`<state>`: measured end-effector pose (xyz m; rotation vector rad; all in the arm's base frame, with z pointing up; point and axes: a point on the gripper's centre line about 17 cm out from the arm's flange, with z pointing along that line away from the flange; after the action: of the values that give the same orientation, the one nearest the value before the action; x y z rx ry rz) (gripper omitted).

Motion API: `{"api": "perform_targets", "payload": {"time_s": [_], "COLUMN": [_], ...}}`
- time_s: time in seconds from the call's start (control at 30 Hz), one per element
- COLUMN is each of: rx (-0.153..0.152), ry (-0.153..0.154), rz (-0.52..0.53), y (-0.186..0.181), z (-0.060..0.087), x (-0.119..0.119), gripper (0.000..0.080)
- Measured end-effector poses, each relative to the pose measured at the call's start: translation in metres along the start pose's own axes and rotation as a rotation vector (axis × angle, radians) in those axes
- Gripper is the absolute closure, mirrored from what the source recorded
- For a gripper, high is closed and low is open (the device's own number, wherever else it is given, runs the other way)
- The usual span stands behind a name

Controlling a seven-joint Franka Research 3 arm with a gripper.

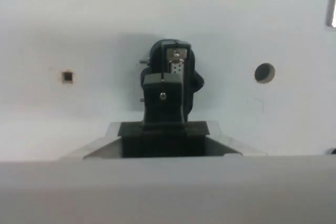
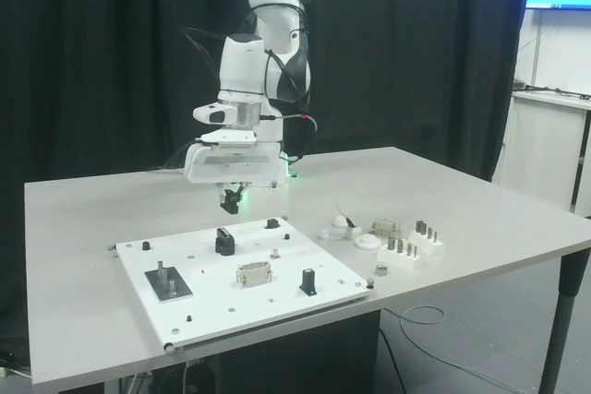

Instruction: Insert D-SUB.

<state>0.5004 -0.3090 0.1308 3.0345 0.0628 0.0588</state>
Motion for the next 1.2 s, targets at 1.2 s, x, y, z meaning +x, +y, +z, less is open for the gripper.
{"api": "perform_targets", "payload": {"time_s": [1.2], "rx": [0.073], "ry": [-0.056], "rz": [0.024], "y": [0.014], "z": [0.021], "x": [0.011], "gripper": [0.0649]}}
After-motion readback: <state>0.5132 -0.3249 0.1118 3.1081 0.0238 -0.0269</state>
